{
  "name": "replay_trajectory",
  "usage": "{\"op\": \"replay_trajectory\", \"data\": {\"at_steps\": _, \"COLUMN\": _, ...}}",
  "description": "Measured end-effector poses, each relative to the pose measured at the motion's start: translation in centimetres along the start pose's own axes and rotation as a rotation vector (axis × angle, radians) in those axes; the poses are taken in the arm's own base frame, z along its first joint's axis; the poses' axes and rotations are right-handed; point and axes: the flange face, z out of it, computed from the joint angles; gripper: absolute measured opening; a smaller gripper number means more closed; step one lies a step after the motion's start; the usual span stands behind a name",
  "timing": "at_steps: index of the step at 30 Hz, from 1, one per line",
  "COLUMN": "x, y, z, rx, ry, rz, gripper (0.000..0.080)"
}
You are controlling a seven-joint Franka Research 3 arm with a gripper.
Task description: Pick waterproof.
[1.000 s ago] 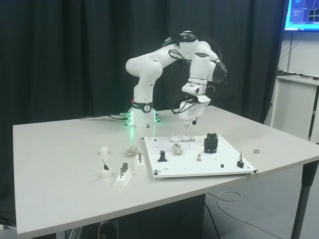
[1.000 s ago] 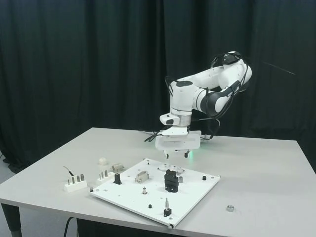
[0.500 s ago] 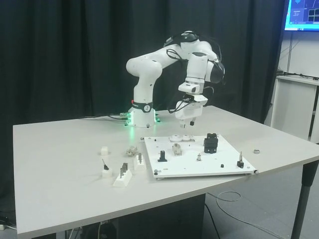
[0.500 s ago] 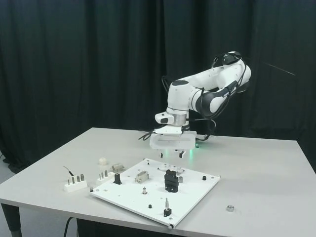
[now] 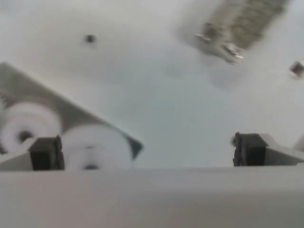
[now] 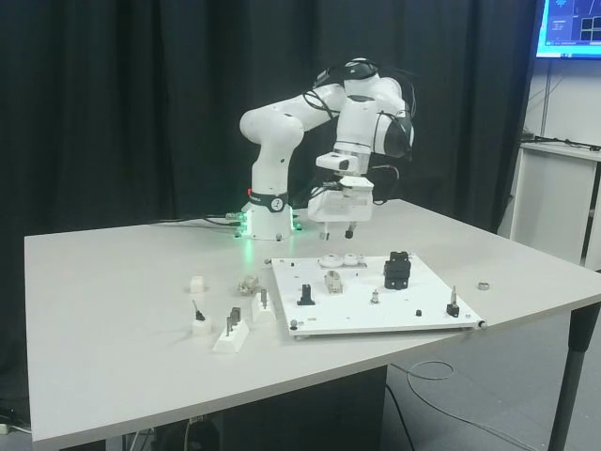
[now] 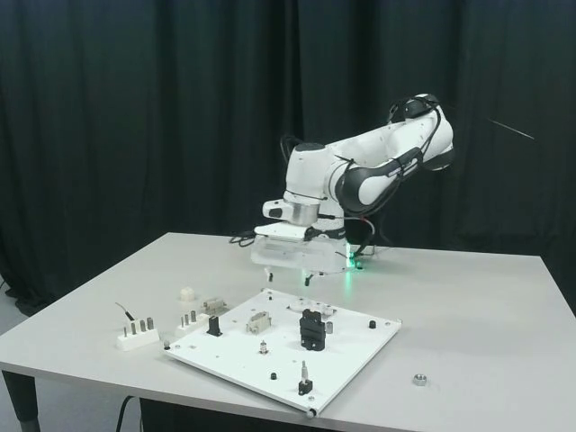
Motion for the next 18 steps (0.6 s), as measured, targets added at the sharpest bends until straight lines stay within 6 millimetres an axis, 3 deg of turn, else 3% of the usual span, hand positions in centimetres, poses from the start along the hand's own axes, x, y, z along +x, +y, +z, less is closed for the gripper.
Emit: {"op": "replay_trajectory", "data": {"at_steps": 18, "x": 3.5, "y": 8.2, "z": 1.1, "rx": -0.011, "ry": -0.002, "rz": 0.373, "gripper": 0.0800}}
